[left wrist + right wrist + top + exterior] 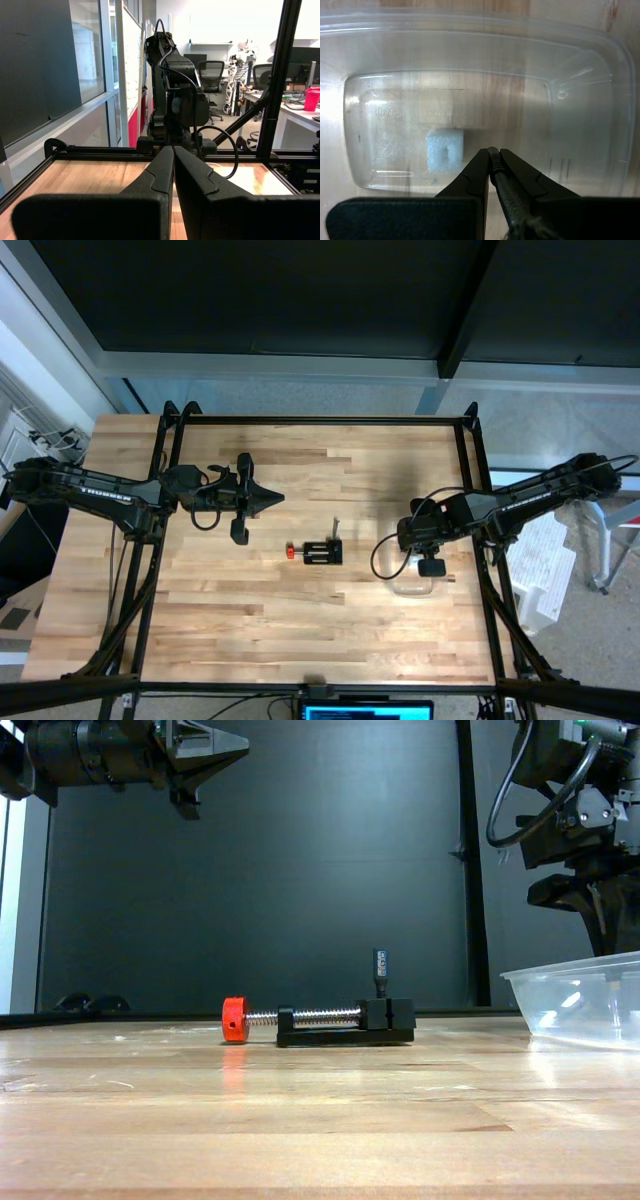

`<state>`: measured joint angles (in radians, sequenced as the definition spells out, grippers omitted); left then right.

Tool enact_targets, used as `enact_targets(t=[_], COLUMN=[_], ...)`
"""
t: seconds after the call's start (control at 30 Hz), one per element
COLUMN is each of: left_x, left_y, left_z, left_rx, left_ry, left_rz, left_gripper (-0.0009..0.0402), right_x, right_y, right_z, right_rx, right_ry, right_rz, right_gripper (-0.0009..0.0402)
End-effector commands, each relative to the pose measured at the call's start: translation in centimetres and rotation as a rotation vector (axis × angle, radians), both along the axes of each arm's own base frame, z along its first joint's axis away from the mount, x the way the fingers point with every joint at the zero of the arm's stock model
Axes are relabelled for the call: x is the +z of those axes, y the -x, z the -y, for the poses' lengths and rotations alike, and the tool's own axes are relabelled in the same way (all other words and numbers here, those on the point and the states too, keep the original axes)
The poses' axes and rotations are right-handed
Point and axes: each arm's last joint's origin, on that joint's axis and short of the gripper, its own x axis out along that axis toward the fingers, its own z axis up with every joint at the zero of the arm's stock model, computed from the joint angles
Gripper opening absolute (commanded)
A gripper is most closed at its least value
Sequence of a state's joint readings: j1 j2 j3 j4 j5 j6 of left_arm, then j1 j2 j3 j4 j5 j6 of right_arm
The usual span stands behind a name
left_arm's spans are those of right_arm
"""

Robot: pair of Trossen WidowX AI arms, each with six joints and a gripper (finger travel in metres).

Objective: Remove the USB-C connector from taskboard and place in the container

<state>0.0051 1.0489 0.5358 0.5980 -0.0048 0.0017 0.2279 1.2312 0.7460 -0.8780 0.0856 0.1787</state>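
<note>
Right claw (493,150), centre-right from above, pinched shut on slim plug (495,167) over clear tray (580,60). Likely light, stiff, slippery; best held across flat sides. Left claw (275,498) upper left, closed, empty.

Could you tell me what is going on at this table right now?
The right gripper is over the clear container, shut on a slim dark piece, apparently the USB-C connector, which is not yet released. A white foam cube lies in the container. The taskboard sits mid-table with an upright grey pin on it. The left gripper is shut, raised over the table's left side, holding nothing.
</note>
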Motion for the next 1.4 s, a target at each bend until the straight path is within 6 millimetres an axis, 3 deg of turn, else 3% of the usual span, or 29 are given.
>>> enact_targets(t=[0.03, 0.4, 0.7, 0.93, 1.07, 1.2, 1.4], left_x=[0.0, 0.0, 0.0, 0.0, 0.0, 0.0, 0.0], left_y=[0.0, 0.0, 0.0, 0.0, 0.0, 0.0, 0.0], left_z=[0.0, 0.0, 0.0, 0.0, 0.0, 0.0, 0.0], left_rx=[0.0, 0.0, 0.0, 0.0, 0.0, 0.0, 0.0], left_ry=[0.0, 0.0, 0.0, 0.0, 0.0, 0.0, 0.0], left_rz=[0.0, 0.0, 0.0, 0.0, 0.0, 0.0, 0.0], left_gripper=[0.0, 0.0, 0.0, 0.0, 0.0, 0.0, 0.0], right_x=[0.0, 0.1, 1.0, 1.6, 3.2, 5.3, 7.9], right_y=[0.0, 0.0, -0.2, -0.5, -1.0, -1.5, -2.8], right_z=[-0.1, -0.2, -0.3, -0.3, -0.4, 0.0, 1.4], right_rx=[0.002, 0.002, 0.003, -0.021, -0.025, -0.035, -0.059], right_ry=[0.002, -0.001, -0.007, -0.022, -0.038, -0.067, -0.089], right_rz=[0.0, 0.002, 0.009, 0.023, 0.093, 0.231, 0.52], right_gripper=[0.003, 0.0133, 0.0163, 0.0137, 0.0081, -0.0001, -0.0003])
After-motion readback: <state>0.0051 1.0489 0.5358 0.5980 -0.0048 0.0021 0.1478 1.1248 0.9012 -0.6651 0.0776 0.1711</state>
